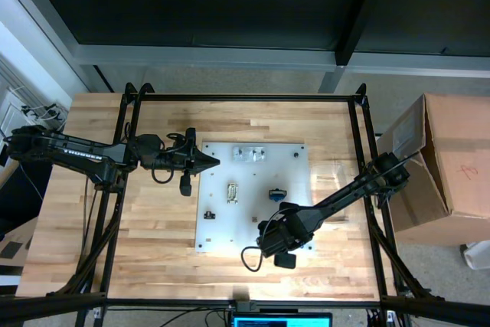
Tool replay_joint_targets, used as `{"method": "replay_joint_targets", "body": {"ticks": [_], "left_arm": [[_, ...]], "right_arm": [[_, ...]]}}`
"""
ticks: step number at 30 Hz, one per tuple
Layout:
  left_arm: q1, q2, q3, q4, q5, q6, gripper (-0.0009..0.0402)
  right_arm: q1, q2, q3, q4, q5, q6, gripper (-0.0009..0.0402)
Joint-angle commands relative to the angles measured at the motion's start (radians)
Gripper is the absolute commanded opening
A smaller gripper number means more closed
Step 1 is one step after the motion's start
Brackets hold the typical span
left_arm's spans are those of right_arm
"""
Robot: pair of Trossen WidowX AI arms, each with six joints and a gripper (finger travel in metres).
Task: Pick the M12 nut and place it on its threads and fasten
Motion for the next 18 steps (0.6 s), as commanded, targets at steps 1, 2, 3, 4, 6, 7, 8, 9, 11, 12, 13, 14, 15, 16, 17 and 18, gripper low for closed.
{"method": "replay_joint_targets", "body": {"ticks": [1,2,3,4,6,7,8,9,11,12,13,14,15,16,17,18], "left_arm": [[0.000,0.000,0.000,0.000,0.000,0.000,0.0000],[0.000,0.000,0.000,0.000,0.000,0.000,0.0000],[0.000,0.000,0.000,0.000,0.000,0.000,0.0000],[0.000,0.000,0.000,0.000,0.000,0.000,0.0000],[0.000,0.000,0.000,0.000,0.000,0.000,0.0000],[0.000,0.000,0.000,0.000,0.000,0.000,0.0000],[0.000,0.000,0.000,0.000,0.000,0.000,0.0000],[0.000,0.000,0.000,0.000,0.000,0.000,0.0000],[0.000,0.000,0.000,0.000,0.000,0.000,0.0000],[0.000,0.000,0.000,0.000,0.000,0.000,0.0000],[0.000,0.000,0.000,0.000,0.000,0.000,0.0000],[0.000,0.000,0.000,0.000,0.000,0.000,0.0000],[0.000,0.000,0.000,0.000,0.000,0.000,0.0000],[0.000,0.000,0.000,0.000,0.000,0.000,0.0000],[0.000,0.000,0.000,0.000,0.000,0.000,0.0000],[0.000,0.000,0.000,0.000,0.000,0.000,0.0000]], "right_arm": [[0.001,-0.001,0.000,0.016,-0.176,-0.088,0.0000],[0.002,-0.002,0.000,0.010,-0.175,-0.098,0.0000],[0.003,-0.005,0.000,0.005,-0.159,-0.100,0.0000],[0.002,-0.007,0.000,0.002,-0.139,-0.099,0.0000],[0.002,-0.012,0.000,-0.004,-0.097,-0.096,0.0000],[0.002,-0.013,0.000,-0.008,-0.081,-0.094,0.0000],[0.002,-0.015,0.000,-0.012,-0.067,-0.092,0.0000],[0.002,-0.018,0.000,-0.018,-0.053,-0.084,0.0000],[0.002,-0.025,0.000,-0.035,-0.012,-0.068,0.0000],[0.002,-0.029,0.000,-0.042,0.019,-0.066,0.0000],[0.002,-0.030,0.000,-0.044,0.053,-0.064,0.0000],[0.002,-0.035,0.000,-0.045,0.090,-0.058,0.0000],[0.002,-0.036,0.000,-0.042,0.122,-0.049,0.0000],[0.002,-0.036,0.000,-0.039,0.148,-0.043,0.0000],[0.003,-0.036,0.000,-0.035,0.160,-0.043,0.0000],[0.003,-0.033,-0.003,-0.026,0.159,-0.043,0.0000]]}}
